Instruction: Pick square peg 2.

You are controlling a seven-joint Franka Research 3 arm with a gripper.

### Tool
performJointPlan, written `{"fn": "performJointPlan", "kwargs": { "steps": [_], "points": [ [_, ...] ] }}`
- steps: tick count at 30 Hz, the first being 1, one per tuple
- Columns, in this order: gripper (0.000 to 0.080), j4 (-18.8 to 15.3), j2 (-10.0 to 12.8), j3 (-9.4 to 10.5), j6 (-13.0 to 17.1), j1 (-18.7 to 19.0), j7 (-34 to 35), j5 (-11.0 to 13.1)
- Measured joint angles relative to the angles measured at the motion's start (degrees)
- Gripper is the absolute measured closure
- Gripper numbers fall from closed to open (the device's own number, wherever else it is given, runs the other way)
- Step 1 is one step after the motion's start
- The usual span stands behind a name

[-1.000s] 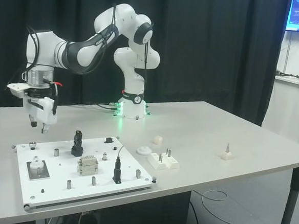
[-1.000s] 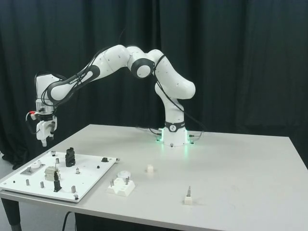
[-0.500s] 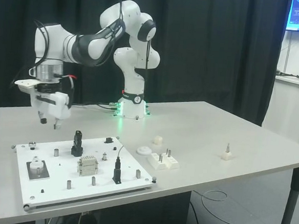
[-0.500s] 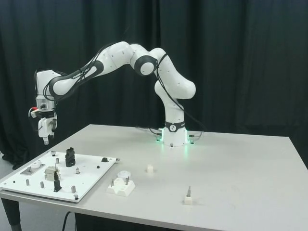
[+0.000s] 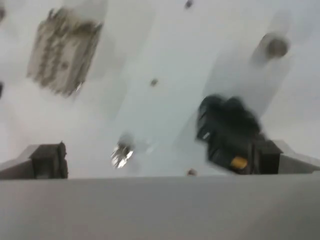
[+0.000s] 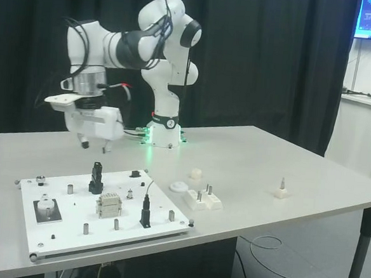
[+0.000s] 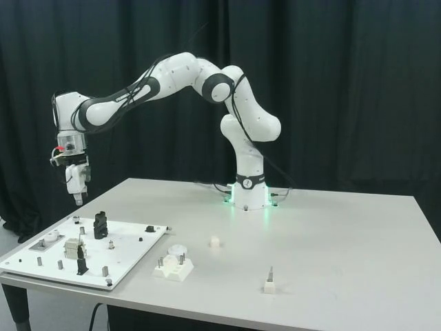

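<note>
A white board [image 6: 70, 233] near the table's front left corner carries several small grey pegs, such as one [image 6: 69, 188] at the left and one [image 6: 116, 224] near the front. Which of them is square peg 2 I cannot tell. My gripper [image 6: 94, 146] hangs in the air above the board's far part, over a black connector [image 6: 95, 177]. It is open and holds nothing. In the wrist view both fingers [image 5: 47, 160] stand wide apart around the gripper's middle [image 5: 157, 160], with the black connector [image 5: 227, 130], a small shiny peg [image 5: 121, 154] and a round peg [image 5: 275, 46] below.
The board also bears a grey connector block [image 6: 107, 205] and a black plug with a cable [image 6: 146, 212]. To its right lie a white disc [image 6: 179, 187], a white cap [image 6: 196, 173], a white holder with pins [image 6: 202, 199] and a small pin base [image 6: 281, 191].
The arm has swung right, carrying the gripper from beyond the board's far left corner to above the black connector. The fingers stay apart.
</note>
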Motion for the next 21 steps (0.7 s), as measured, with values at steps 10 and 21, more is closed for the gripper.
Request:
{"fn": "performJointPlan", "kwargs": {
  "steps": [10, 21],
  "points": [
    [0.0003, -4.5, -3.6, -1.83, -2.8, 7.4, 3.7, -0.3],
    [0.0003, -11.8, -8.6, -3.06, -2.5, 17.0, 8.1, -2.4]
  ]
}}
